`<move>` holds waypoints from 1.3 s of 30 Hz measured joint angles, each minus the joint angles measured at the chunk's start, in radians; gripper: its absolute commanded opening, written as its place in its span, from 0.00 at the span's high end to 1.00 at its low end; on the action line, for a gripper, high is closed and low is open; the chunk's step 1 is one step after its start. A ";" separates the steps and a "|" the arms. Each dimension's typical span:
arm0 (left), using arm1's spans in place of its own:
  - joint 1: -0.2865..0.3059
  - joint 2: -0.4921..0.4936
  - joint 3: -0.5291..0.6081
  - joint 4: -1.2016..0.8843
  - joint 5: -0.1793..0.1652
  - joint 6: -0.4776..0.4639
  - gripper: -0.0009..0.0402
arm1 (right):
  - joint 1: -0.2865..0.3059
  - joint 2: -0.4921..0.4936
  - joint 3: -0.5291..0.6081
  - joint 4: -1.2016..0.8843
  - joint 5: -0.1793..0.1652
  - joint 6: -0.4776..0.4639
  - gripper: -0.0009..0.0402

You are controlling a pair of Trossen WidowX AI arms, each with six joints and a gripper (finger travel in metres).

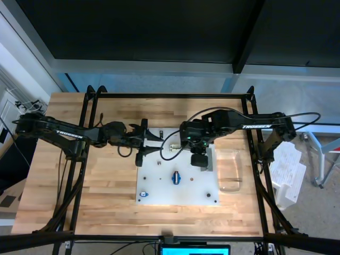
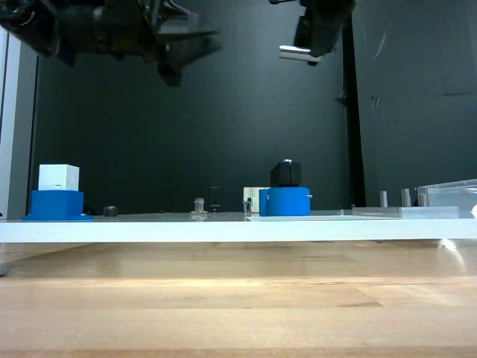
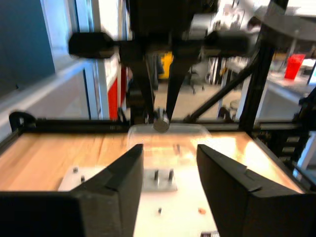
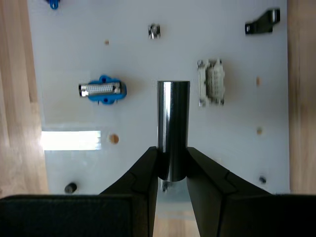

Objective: Pick the 16mm cylinder and install on the taskboard

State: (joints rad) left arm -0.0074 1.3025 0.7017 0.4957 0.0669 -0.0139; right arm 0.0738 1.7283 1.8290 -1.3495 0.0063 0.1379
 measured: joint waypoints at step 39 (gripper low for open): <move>-0.002 0.225 0.211 -0.049 0.021 -0.003 0.70 | -0.016 0.063 0.073 0.052 0.027 -0.017 0.98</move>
State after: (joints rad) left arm -0.0093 1.5272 0.9127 0.4469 0.0879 -0.0170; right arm 0.0578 1.7916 1.9018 -1.2972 0.0334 0.1207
